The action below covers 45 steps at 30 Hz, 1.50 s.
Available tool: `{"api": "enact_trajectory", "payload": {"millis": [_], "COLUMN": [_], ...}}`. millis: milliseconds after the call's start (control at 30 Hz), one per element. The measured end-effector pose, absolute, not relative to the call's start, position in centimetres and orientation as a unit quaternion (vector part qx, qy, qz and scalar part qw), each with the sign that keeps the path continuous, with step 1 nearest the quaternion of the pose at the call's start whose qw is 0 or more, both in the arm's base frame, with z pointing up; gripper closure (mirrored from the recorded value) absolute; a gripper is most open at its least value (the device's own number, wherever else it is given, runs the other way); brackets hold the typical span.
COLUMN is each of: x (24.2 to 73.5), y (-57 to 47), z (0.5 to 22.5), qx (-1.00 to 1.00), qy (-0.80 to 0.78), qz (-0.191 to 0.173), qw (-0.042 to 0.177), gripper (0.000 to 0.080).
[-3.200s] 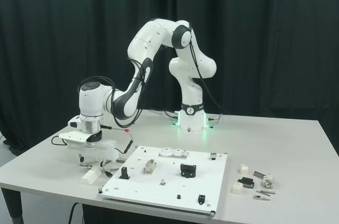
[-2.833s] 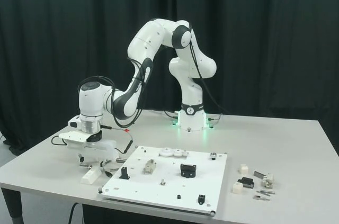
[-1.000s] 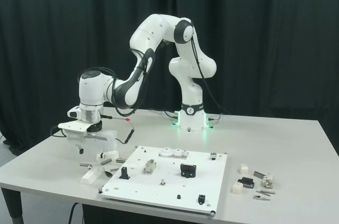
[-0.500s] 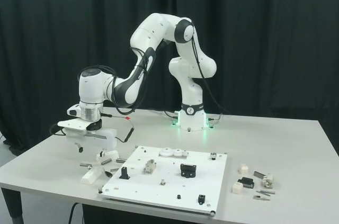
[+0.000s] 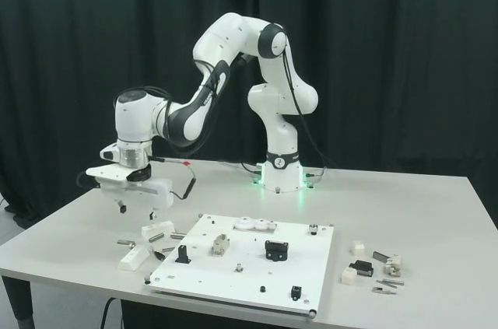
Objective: Remove bolt 4.
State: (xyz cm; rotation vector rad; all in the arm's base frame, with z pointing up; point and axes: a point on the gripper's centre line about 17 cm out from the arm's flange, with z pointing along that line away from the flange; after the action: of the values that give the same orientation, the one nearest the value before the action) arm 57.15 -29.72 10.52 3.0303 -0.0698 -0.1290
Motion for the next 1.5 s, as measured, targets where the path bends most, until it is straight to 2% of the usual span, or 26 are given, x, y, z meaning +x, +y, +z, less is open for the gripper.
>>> {"api": "enact_trajectory", "payload": {"millis": [433, 800, 1033, 1500], "x": [53.9, 50.7, 49.0, 48.1], "y": [-24.2, -16.6, -11.8, -3.7], "z": [13.3, 13.5, 13.2, 12.1], "qx": [0.992, 0.986, 0.984, 0.983], "qy": [-0.068, -0.095, -0.105, -0.130], "qz": [-0.101, -0.136, -0.145, -0.124], "qw": [0.022, 0.006, 0.013, 0.043], "gripper": [0.0003, 0.0003, 0.0003, 0.0003]}}
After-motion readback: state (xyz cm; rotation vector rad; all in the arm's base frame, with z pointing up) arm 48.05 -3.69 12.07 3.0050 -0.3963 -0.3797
